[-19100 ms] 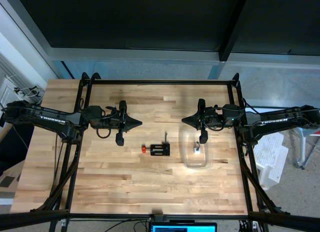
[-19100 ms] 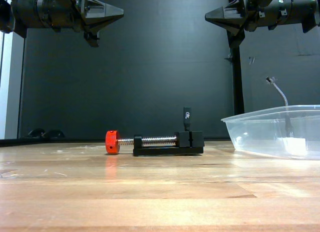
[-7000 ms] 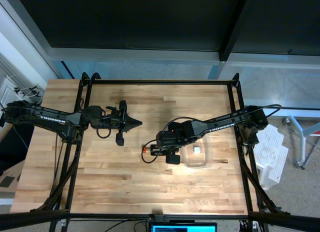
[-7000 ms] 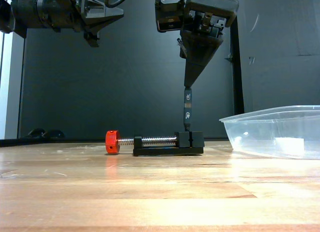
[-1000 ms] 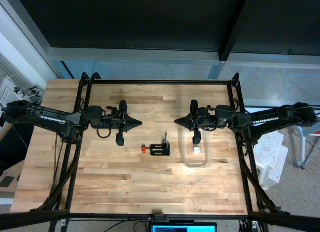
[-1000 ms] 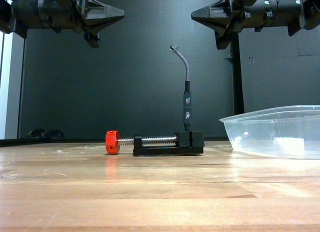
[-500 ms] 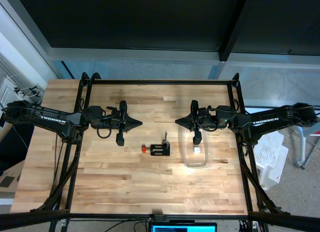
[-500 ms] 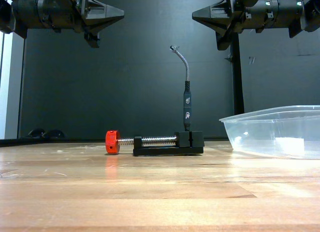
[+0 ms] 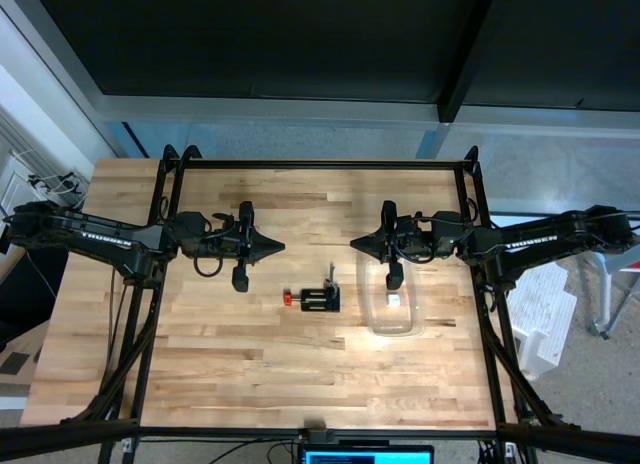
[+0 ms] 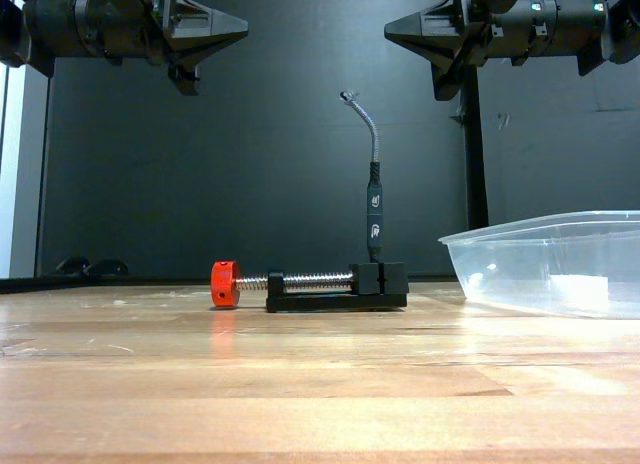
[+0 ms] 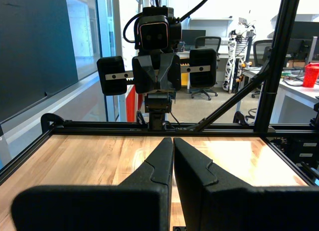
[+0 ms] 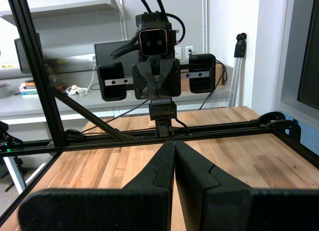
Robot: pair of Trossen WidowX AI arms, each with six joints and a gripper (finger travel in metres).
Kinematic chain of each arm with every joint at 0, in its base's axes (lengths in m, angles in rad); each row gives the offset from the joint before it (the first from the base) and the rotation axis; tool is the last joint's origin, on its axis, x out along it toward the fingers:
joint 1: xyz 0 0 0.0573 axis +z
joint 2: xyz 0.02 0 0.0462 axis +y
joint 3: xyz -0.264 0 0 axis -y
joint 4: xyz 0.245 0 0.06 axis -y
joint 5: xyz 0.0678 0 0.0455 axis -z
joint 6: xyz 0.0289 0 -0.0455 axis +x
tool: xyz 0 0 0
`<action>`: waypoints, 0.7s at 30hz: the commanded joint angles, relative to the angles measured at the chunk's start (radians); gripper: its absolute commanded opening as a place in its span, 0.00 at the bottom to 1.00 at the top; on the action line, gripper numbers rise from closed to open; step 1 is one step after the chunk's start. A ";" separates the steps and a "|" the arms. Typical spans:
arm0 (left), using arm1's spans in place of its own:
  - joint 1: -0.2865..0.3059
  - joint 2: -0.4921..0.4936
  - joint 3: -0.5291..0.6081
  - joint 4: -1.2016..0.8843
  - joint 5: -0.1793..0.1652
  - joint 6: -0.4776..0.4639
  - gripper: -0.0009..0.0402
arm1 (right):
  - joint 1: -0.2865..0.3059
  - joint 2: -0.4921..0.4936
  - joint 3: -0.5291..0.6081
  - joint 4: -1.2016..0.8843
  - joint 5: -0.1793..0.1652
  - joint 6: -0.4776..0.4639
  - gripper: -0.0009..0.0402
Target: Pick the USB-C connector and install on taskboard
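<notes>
The taskboard [image 9: 318, 300] [image 10: 335, 287] is a small black block with a red-orange knob [image 10: 224, 283], lying mid-table. The USB-C connector [image 10: 373, 219] [image 9: 330, 279] stands upright in the block's right end, its braided cable curving up and left, free of both grippers. My left gripper [image 9: 282, 247] [image 10: 245, 26] [image 11: 173, 139] hangs high and to the left of the board, shut and empty. High on the right, over the tray's far end, my right gripper [image 9: 352, 244] [image 10: 387, 30] [image 12: 174, 141] is likewise shut with nothing in it. Both point inward, level.
A clear plastic tray [image 9: 403, 329] [image 10: 520, 259] sits right of the taskboard with a small white piece [image 9: 394, 299] inside. Black frame rails [image 9: 320, 165] border the wooden table's far and side edges. Each wrist view faces the opposite arm.
Over the last second my right gripper has edged slightly to the right; the connector, taskboard and left arm have not moved.
</notes>
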 commanded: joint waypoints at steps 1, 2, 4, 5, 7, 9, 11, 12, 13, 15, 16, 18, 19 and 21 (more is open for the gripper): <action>0.000 0.000 0.000 0.000 0.000 0.000 0.02 | 0.000 0.000 0.001 0.000 0.000 0.001 0.02; 0.000 0.000 0.000 0.000 0.000 0.000 0.02 | 0.000 0.000 0.001 0.000 0.000 0.001 0.02; 0.000 0.000 0.000 0.000 0.000 0.000 0.02 | 0.000 0.000 0.001 0.000 0.000 0.001 0.02; 0.000 0.000 0.000 0.000 0.000 0.000 0.02 | 0.000 0.000 0.001 0.000 0.000 0.001 0.02; 0.000 0.000 0.000 0.000 0.000 0.000 0.02 | 0.000 0.000 0.001 -0.002 0.000 0.001 0.02; 0.000 0.000 0.000 0.000 0.000 0.000 0.02 | 0.000 0.000 0.001 -0.009 0.000 0.001 0.02; 0.000 0.000 0.000 0.000 0.000 0.000 0.02 | 0.000 0.000 0.001 -0.014 0.000 0.001 0.02; 0.000 0.000 0.000 0.000 0.000 0.000 0.02 | 0.000 0.000 0.001 -0.015 0.000 0.001 0.02; 0.000 0.000 0.000 0.000 0.000 0.000 0.02 | 0.000 0.000 0.001 -0.015 0.000 0.001 0.02; 0.000 0.000 0.000 0.000 0.000 0.000 0.02 | 0.000 0.000 0.001 -0.015 0.000 0.001 0.02; 0.000 0.000 0.000 0.000 0.000 0.000 0.02 | 0.000 0.000 0.001 -0.015 0.000 0.001 0.02; 0.000 0.000 0.000 0.000 0.000 0.000 0.02 | 0.000 0.000 0.001 -0.015 0.000 0.001 0.02; 0.000 0.000 0.000 0.000 0.000 0.000 0.02 | 0.000 0.000 0.001 -0.015 0.000 0.001 0.02; 0.000 0.000 0.000 0.000 0.000 0.000 0.02 | 0.000 0.000 0.001 -0.015 0.000 0.001 0.02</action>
